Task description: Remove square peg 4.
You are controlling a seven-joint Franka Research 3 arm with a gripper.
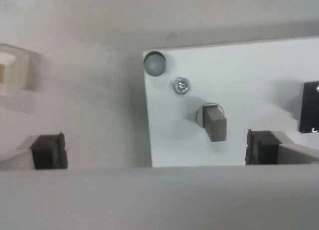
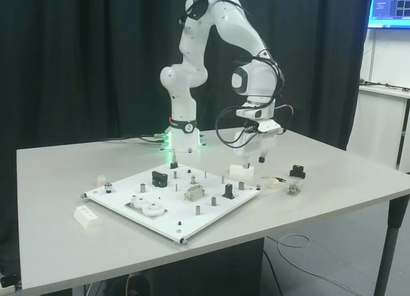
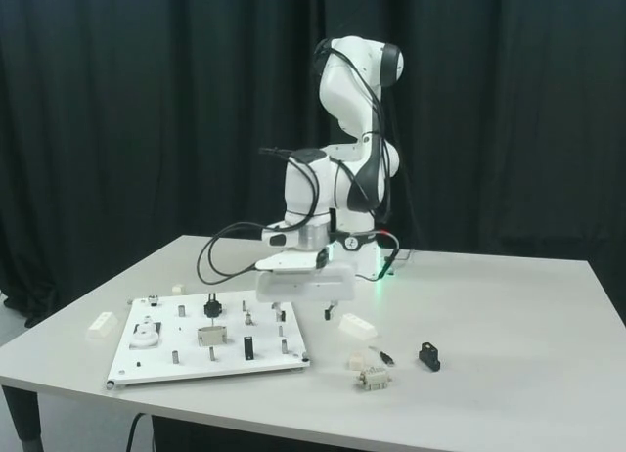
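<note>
- From the wrist view we see the end effector (image 1: pixel 154 150) with its two black fingertip pads (image 1: pixel 49 151) set wide apart and holding nothing.
- Between the pads and below them stands the square peg (image 1: pixel 216 124), a grey block seated in a round socket near a corner of the white board (image 1: pixel 239 80); it tilts a little in this view and nothing touches it.
- Just beside the peg, towards the board's corner, we note a hex nut (image 1: pixel 182 85) and then a grey round stud (image 1: pixel 155 63) at the corner itself.
- A black part (image 1: pixel 310 108) sits at the edge of the wrist view, on the same board.
- Off the board, on the grey table (image 1: pixel 89 90), a white block (image 1: pixel 15 70) shows at the far side of the wrist view.
- In the first room view the board (image 2: pixel 160 220) lies flat on the table (image 2: pixel 57 180), carrying white gears (image 2: pixel 146 206), black brackets (image 2: pixel 159 179) and several small upright pegs.
- A white block (image 2: pixel 87 217) lies on the table just off the board's near left corner.
- The end effector (image 2: pixel 254 158) hangs above the board's right corner, close over a white block (image 2: pixel 243 171).
- Beside that corner we log a black connector (image 2: pixel 296 172) and a small grey plug (image 2: pixel 294 189), both on the table and apart from the board.
- Behind stands the white arm (image 2: pixel 192 65), its base showing green light (image 2: pixel 172 142).
</note>
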